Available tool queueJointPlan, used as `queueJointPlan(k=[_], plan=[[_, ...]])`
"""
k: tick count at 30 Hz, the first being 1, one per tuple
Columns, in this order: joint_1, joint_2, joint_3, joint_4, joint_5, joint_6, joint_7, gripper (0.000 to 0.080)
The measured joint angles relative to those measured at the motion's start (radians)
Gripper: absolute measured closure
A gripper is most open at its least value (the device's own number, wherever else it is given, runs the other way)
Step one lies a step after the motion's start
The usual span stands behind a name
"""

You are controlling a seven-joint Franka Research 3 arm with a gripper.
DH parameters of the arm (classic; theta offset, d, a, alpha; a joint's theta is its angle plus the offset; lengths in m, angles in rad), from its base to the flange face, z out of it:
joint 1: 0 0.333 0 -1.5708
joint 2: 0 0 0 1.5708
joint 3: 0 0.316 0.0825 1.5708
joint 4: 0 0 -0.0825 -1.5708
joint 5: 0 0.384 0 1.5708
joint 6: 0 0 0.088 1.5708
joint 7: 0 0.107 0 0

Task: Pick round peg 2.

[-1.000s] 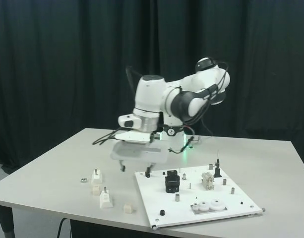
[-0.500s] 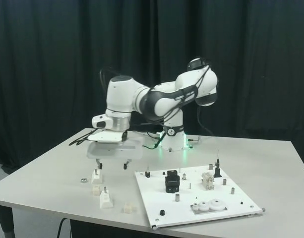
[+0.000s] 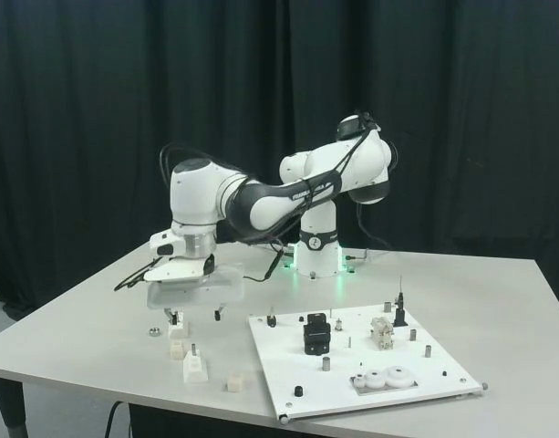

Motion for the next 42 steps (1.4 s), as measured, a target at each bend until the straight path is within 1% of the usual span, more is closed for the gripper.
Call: queueJointPlan(k=[8, 13, 20, 25, 29, 42], plan=[[-0.024, 0.004, 0.049, -0.023, 0.034, 0.023, -0.032, 0.0003], [-0.032, 0.006, 0.077, -0.043, 0.055, 0.050, -0.055, 0.0003], [-0.036, 0.007, 0.105, -0.069, 0.094, 0.085, -0.087, 0.0003], [-0.034, 0.007, 0.115, -0.083, 0.117, 0.099, -0.105, 0.0003], [-0.032, 0.007, 0.117, -0.092, 0.129, 0.103, -0.113, 0.0003], [-0.027, 0.007, 0.123, -0.105, 0.154, 0.120, -0.118, 0.0003]])
